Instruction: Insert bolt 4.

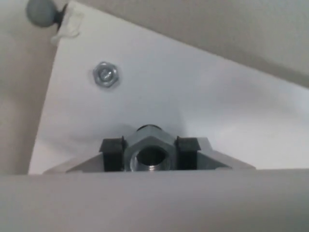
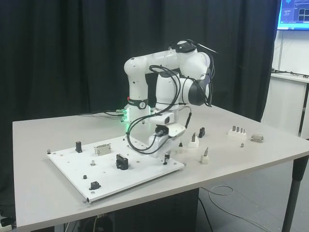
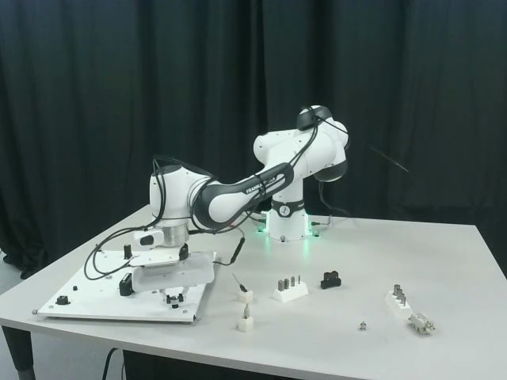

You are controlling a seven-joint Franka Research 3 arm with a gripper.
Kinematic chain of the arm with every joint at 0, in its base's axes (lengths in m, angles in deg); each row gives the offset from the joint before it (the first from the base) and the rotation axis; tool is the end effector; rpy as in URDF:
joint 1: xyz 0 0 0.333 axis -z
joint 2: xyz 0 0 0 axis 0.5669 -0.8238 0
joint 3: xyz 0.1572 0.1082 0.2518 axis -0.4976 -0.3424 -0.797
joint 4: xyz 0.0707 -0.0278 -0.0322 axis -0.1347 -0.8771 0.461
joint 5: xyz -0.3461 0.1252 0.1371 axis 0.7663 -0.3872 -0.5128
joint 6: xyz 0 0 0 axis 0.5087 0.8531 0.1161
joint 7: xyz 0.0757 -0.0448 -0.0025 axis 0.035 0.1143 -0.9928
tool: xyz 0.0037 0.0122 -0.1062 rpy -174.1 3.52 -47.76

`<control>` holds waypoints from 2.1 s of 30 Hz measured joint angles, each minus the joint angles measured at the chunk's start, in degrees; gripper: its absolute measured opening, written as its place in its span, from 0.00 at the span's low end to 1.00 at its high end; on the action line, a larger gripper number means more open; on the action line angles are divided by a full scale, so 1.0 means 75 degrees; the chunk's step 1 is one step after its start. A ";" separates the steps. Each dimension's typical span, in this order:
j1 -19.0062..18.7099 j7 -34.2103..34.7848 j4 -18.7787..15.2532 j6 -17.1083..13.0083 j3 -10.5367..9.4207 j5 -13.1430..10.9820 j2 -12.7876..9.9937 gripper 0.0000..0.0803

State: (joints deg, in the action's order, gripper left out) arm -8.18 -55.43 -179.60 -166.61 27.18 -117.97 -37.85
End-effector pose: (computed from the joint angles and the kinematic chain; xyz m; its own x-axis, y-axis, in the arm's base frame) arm 0.6303 -0.1699 0.2119 0.9669 -0.2536 0.0277 -0.2537 -0.9673 0.0001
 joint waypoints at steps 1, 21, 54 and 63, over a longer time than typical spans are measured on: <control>0.0002 0.0191 0.0000 0.0003 0.0000 -0.0004 0.0001 0.28; 0.0005 0.4294 -0.0015 0.0010 0.0001 -0.0058 0.0005 0.28; -0.0072 1.1275 -0.0103 -0.0127 -0.0007 -0.0100 0.0003 0.28; -0.0157 1.3222 -0.0180 -0.0259 -0.0009 -0.0100 -0.0003 0.28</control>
State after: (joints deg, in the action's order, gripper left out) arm -9.36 43.74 -180.95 -168.55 27.12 -118.72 -37.87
